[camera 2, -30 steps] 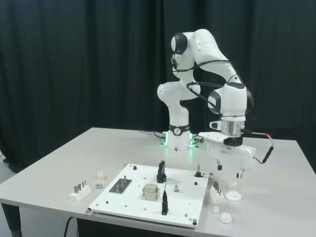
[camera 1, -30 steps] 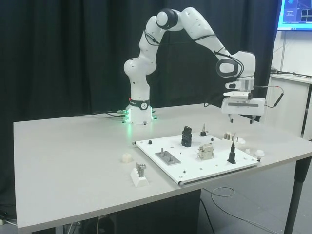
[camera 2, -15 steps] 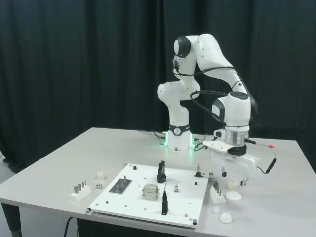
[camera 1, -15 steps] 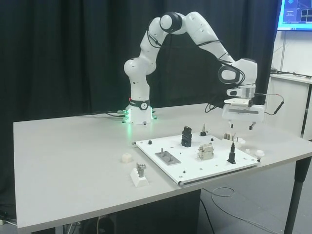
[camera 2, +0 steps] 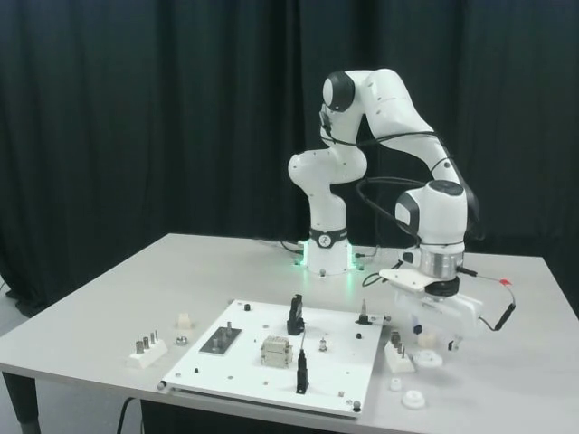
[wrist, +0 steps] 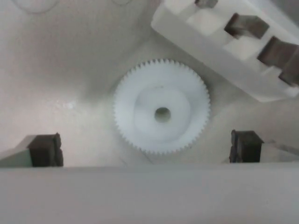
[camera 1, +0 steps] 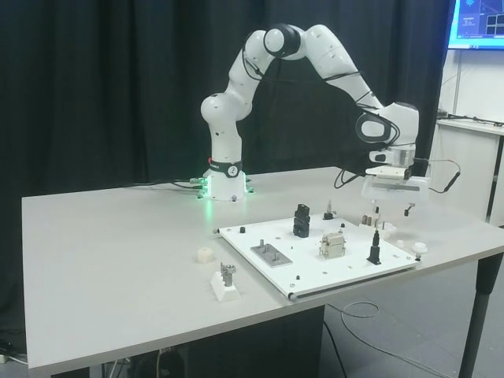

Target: Pick large gear.

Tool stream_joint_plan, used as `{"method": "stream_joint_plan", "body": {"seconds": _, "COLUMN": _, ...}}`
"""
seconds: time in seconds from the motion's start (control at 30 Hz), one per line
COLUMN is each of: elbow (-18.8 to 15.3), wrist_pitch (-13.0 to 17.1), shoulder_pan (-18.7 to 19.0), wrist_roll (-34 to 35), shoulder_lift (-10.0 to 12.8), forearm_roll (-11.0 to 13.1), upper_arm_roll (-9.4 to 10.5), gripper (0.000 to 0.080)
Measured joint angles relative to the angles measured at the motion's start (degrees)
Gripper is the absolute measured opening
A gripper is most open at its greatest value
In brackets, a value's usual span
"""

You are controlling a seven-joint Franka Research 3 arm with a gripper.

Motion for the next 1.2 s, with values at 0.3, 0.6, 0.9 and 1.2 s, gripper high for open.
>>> {"method": "stream_joint_plan", "body": {"seconds": 0.3, "elbow": 0.0, "wrist_pitch": 1.5, "shoulder_pan": 0.0, "wrist_roll": 0.0, "shoulder_lift": 1.4, "forearm_roll": 0.0, "upper_arm_roll": -0.36, "gripper": 0.0800}}
{"method": "stream_joint_plan", "body": {"seconds": 0.6, "elbow": 0.0, "wrist_pitch": 2.5, "shoulder_pan": 0.1, "wrist_roll": 0.0, "shoulder_lift": 2.4, "forearm_roll": 0.0, "upper_arm_roll": -0.29, "gripper": 0.0800}}
{"method": "stream_joint_plan", "body": {"seconds": 0.9, "elbow": 0.0, "wrist_pitch": 3.0, "shoulder_pan": 0.6, "wrist_roll": 0.0, "shoulder_lift": 3.0, "forearm_roll": 0.0, "upper_arm_roll": -0.26, "gripper": 0.0800}}
{"method": "stream_joint_plan", "body": {"seconds": 1.2, "elbow": 0.0, "wrist_pitch": 3.7, "shoulder_pan": 0.8, "wrist_roll": 0.0, "shoulder_lift": 3.5, "forearm_roll": -0.1, "upper_arm_roll": -0.26, "gripper": 0.0800}}
